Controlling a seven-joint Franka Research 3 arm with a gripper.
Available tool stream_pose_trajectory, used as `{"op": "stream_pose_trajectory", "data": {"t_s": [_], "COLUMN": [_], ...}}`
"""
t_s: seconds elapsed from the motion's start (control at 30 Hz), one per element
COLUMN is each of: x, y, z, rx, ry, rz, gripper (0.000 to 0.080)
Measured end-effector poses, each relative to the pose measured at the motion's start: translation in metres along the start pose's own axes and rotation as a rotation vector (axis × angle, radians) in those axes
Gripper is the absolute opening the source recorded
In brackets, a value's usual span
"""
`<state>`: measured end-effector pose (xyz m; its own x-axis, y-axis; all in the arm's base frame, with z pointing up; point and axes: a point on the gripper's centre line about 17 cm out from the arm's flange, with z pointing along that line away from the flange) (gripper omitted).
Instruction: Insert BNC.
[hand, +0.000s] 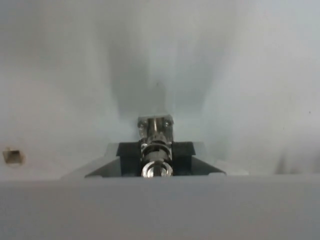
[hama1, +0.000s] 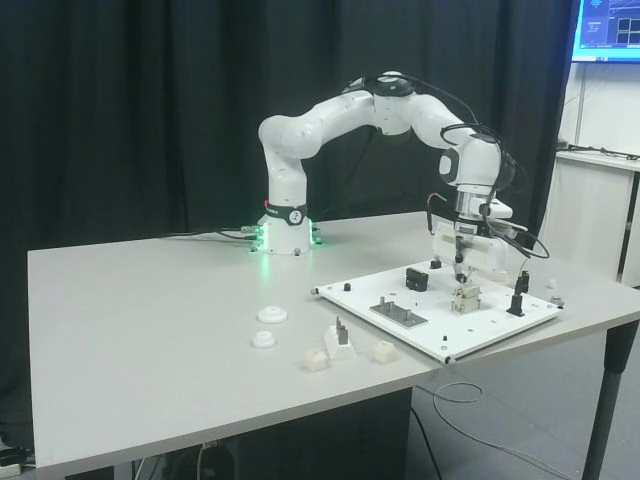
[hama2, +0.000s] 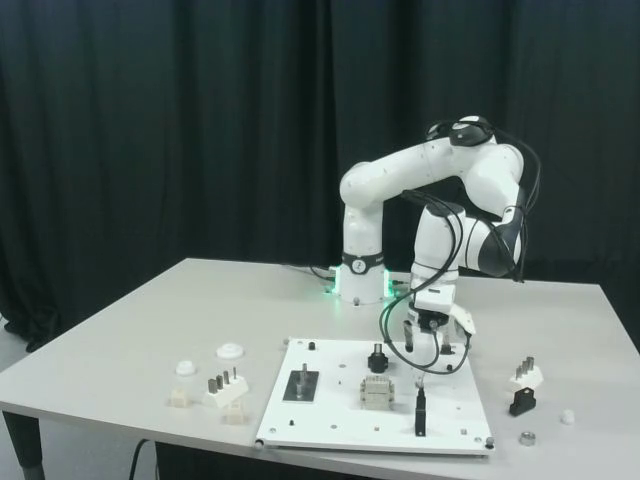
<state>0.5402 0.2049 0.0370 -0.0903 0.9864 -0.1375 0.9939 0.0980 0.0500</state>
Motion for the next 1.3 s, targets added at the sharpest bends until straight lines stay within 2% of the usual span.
{"op": "stream_pose_trajectory", "data": {"t_s": [0.83,1.3], "x": [-0.0015,-0.0002], "y": [0.0037,-0.0002], "z": [0.0004,0.0], "rx": [-0.008,0.006], "ry": [-0.003,-0.001], "rz": [-0.002,-0.007], "gripper": [0.0124,0.0124]}}
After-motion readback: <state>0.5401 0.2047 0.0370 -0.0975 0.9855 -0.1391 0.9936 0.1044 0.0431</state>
